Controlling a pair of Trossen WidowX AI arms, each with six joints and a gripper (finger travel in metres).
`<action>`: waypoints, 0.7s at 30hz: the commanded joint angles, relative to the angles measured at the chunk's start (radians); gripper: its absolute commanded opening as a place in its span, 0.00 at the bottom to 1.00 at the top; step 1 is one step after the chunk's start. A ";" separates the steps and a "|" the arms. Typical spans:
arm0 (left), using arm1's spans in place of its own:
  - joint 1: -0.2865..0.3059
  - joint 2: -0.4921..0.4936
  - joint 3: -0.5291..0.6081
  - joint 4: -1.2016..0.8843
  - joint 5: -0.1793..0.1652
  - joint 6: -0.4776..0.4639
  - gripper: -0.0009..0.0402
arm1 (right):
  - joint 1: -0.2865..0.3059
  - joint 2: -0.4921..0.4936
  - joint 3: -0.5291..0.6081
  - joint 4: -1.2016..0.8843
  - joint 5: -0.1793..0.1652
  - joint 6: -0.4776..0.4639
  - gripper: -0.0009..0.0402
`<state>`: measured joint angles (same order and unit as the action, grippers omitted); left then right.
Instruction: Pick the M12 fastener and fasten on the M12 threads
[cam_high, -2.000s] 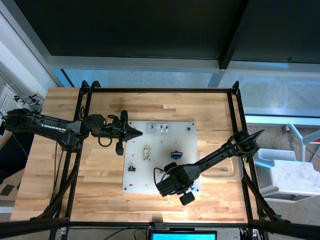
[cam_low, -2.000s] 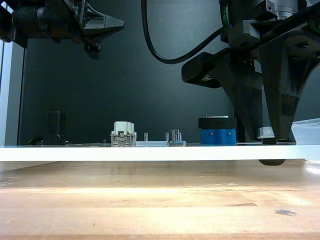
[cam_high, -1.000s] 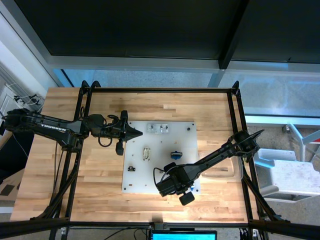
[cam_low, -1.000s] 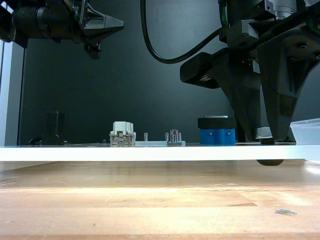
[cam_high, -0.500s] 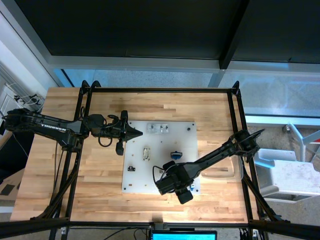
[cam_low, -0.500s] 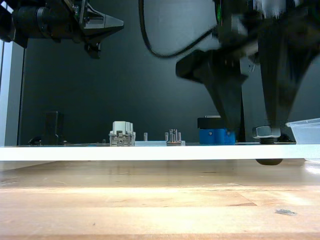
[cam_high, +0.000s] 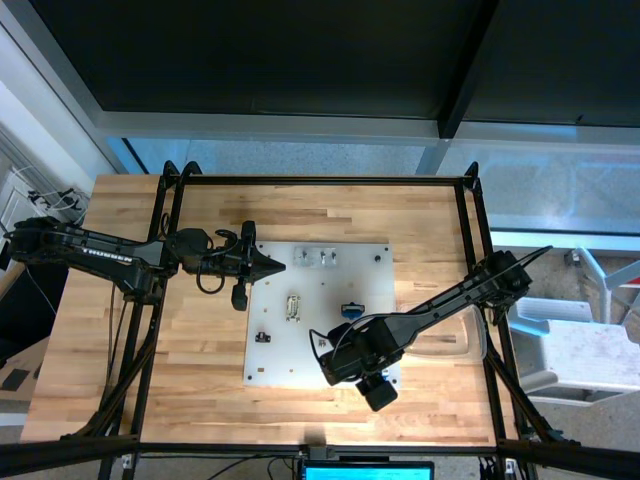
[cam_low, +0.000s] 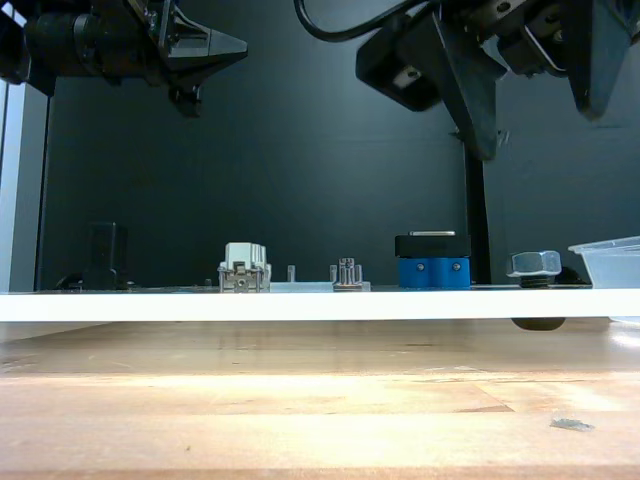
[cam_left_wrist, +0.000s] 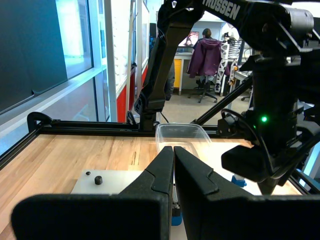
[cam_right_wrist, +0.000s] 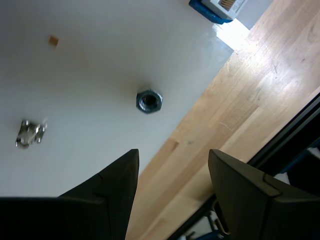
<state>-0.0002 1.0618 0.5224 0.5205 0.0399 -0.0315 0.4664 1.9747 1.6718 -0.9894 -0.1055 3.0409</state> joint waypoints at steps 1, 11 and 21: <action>0.000 0.000 0.000 0.001 0.000 0.000 0.02 | 0.001 -0.004 0.003 -0.014 -0.002 -0.136 0.49; 0.000 0.000 0.000 0.000 0.000 0.000 0.02 | 0.001 -0.002 0.000 -0.118 0.056 -0.834 0.49; 0.000 0.000 0.000 0.001 0.000 0.000 0.02 | 0.005 -0.002 -0.021 -0.156 0.078 -1.328 0.49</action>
<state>-0.0002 1.0618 0.5224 0.5209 0.0399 -0.0315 0.4717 1.9717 1.6554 -1.1427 -0.0418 1.7874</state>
